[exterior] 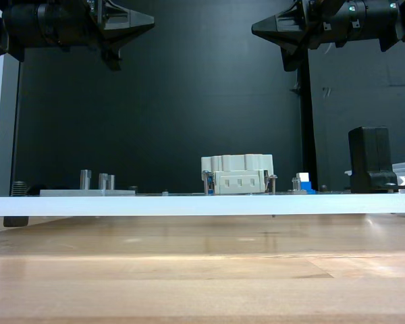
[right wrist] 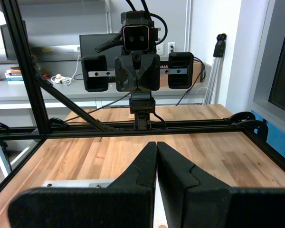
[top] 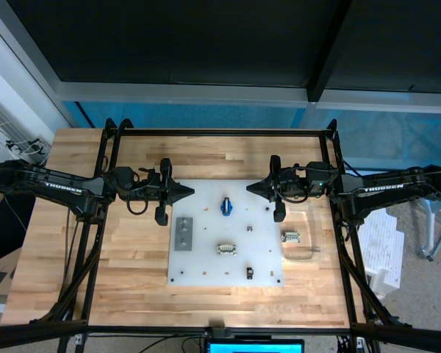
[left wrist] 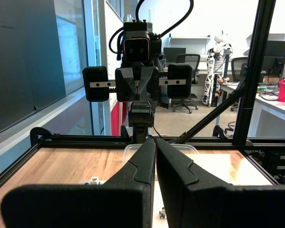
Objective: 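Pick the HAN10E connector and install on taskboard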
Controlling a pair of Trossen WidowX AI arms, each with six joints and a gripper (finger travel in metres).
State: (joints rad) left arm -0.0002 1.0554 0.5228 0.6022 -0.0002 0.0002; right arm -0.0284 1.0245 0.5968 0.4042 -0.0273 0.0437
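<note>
My left gripper and right gripper hang closed above the taskboard; a skewed grab could jam the HAN10E connector.

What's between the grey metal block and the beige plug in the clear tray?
In the high view, a black piece on the white board, a second beige plug just nearer. The left gripper and right gripper hover shut over its far part.
</note>
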